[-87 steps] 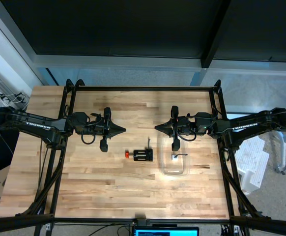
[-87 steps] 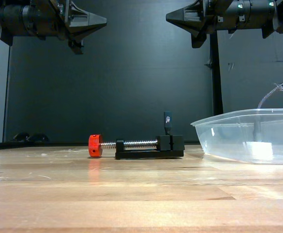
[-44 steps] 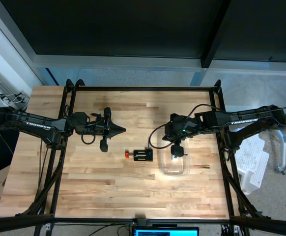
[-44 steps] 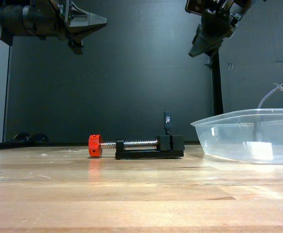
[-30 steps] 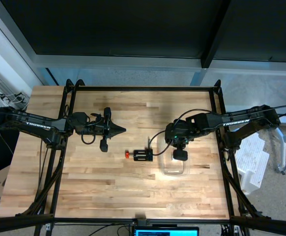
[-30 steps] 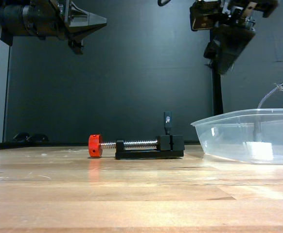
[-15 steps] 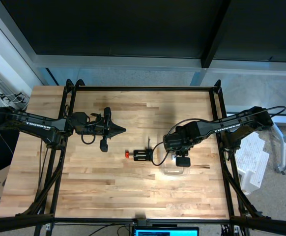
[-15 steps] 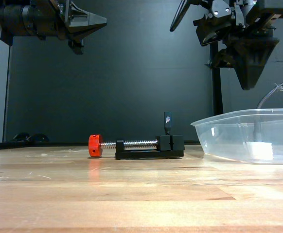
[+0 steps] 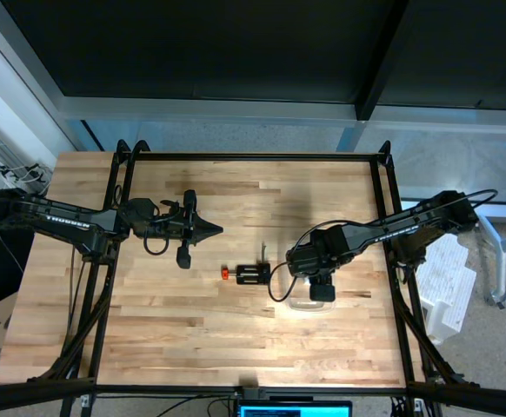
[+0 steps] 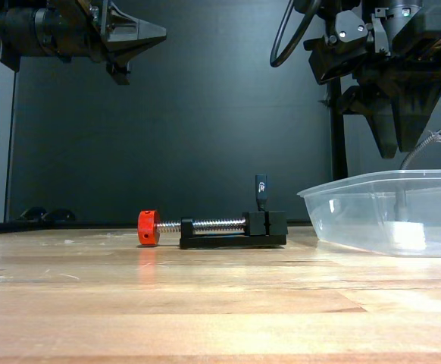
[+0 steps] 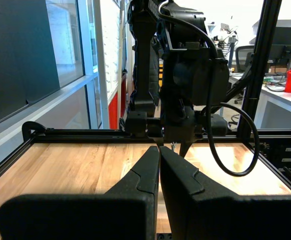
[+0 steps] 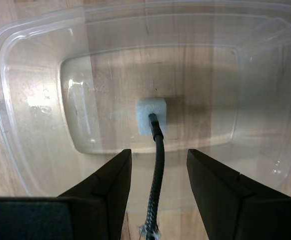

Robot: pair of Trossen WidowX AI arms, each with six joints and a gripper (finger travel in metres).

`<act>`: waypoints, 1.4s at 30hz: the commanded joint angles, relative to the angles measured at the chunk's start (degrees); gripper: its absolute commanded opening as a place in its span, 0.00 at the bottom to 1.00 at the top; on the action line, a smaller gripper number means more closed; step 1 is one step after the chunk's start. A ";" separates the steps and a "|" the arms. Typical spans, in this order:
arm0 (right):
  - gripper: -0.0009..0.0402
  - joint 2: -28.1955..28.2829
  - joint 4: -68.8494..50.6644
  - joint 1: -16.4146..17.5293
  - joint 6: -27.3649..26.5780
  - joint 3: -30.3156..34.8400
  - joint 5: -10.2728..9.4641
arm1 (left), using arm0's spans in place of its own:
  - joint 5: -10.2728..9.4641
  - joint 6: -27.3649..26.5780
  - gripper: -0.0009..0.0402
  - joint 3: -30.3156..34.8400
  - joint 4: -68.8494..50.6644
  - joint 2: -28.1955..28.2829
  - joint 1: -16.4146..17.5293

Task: Pick the USB-C connector and install on taskboard

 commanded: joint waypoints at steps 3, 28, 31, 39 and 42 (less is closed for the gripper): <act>0.40 1.11 1.79 0.11 -0.20 -1.31 0.22 | 0.00 0.02 0.02 0.00 0.02 0.02 0.00; 0.40 1.40 12.00 1.27 -0.11 -8.98 1.49 | 0.00 0.02 0.02 0.00 0.02 0.02 0.00; 0.40 1.40 11.98 1.27 -0.11 -9.27 1.51 | 0.00 0.02 0.02 0.00 0.02 0.02 0.00; 0.36 1.40 12.90 1.31 -0.11 -10.16 1.49 | 0.00 0.02 0.02 0.00 0.02 0.02 0.02; 0.32 1.40 13.18 1.36 -0.11 -10.32 1.46 | 0.00 0.02 0.02 0.00 0.02 0.02 0.02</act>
